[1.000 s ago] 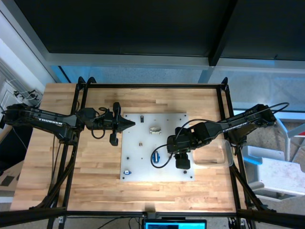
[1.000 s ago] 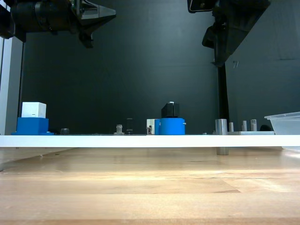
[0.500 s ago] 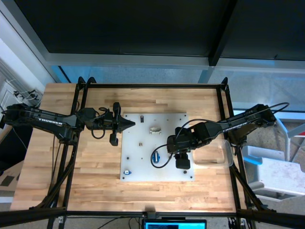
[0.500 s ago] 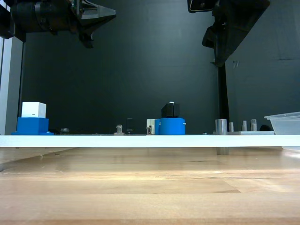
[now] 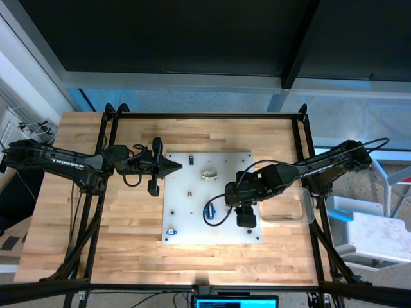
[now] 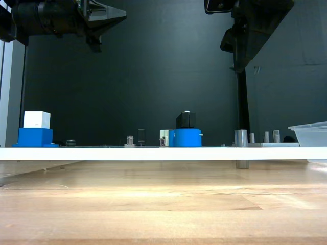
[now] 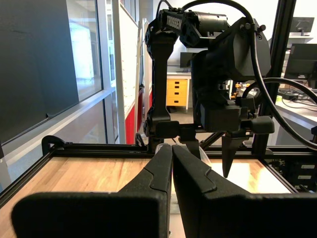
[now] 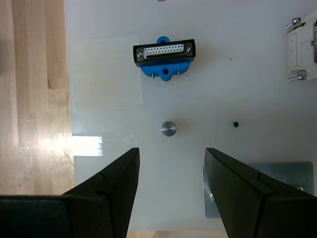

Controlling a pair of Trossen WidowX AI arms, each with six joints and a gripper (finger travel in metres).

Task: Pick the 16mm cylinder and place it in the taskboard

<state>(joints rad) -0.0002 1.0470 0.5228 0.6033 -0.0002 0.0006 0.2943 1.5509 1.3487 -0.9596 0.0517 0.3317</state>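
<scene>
Right gripper (image 8: 171,158) hovers high over taskboard (image 8: 218,74), fingers spread, empty. 16mm cylinder (image 8: 168,128) stands upright in board hole below, looks seated. Advice: retreat straight up, no sideways brush. Left gripper (image 7: 172,153) pinched shut, parked beside board's left edge.

Room around a wooden table (image 5: 128,224)
Daylight is coming through tall windows (image 7: 84,49); yellow drawers (image 7: 177,92) are standing beyond a black frame (image 5: 205,116).

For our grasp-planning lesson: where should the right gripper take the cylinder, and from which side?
Grip the cylinder by its sides, from straight above: it stands upright in the taskboard, round top facing the open right gripper above it, bare board around. The left gripper, shut, is parked over the board's left edge.
</scene>
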